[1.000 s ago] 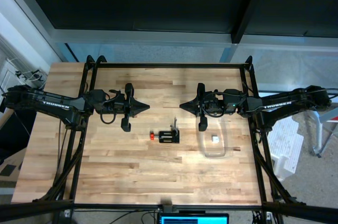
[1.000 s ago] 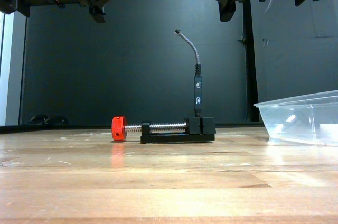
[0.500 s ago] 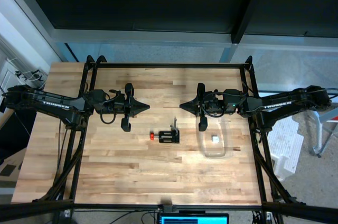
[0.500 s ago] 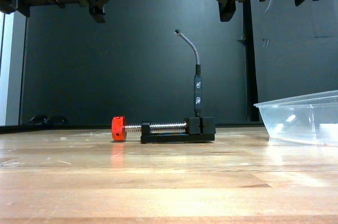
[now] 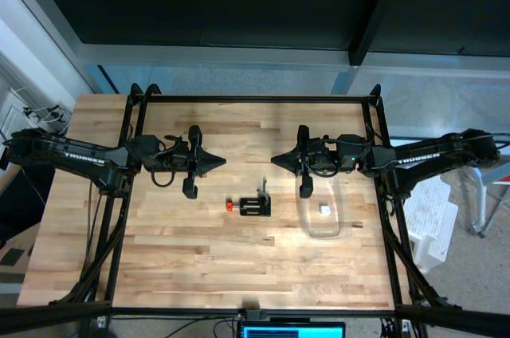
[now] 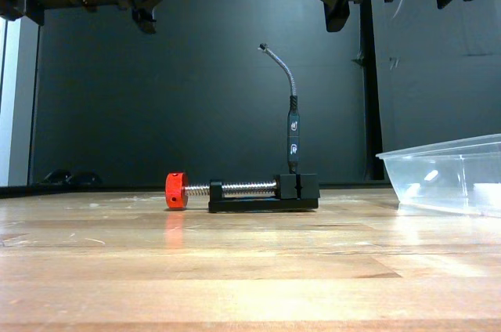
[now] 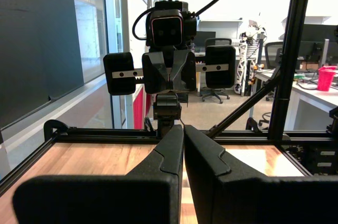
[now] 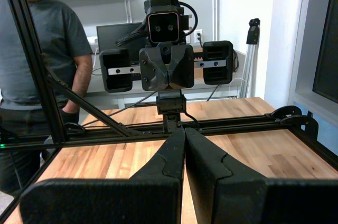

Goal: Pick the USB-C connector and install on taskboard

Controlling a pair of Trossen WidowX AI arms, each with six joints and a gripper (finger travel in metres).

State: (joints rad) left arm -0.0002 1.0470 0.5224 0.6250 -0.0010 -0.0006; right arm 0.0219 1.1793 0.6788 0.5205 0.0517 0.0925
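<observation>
Left gripper (image 5: 221, 162), right gripper (image 5: 275, 160): both clenched on nothing, tips facing, high over the table (image 5: 199, 258) middle. Taskboard (image 5: 253, 206) below between them; tray (image 5: 323, 232) nearer the right edge.

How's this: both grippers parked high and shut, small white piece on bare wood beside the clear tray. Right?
No: the high view shows the small white piece inside the clear tray, not beside it. The left gripper and right gripper are parked high and shut.

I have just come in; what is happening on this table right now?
Nothing is being handled. The left gripper and the right gripper hang above the table, tips facing, jaws shut and empty. The taskboard sits on it below them. A small white piece lies in the clear tray.
</observation>
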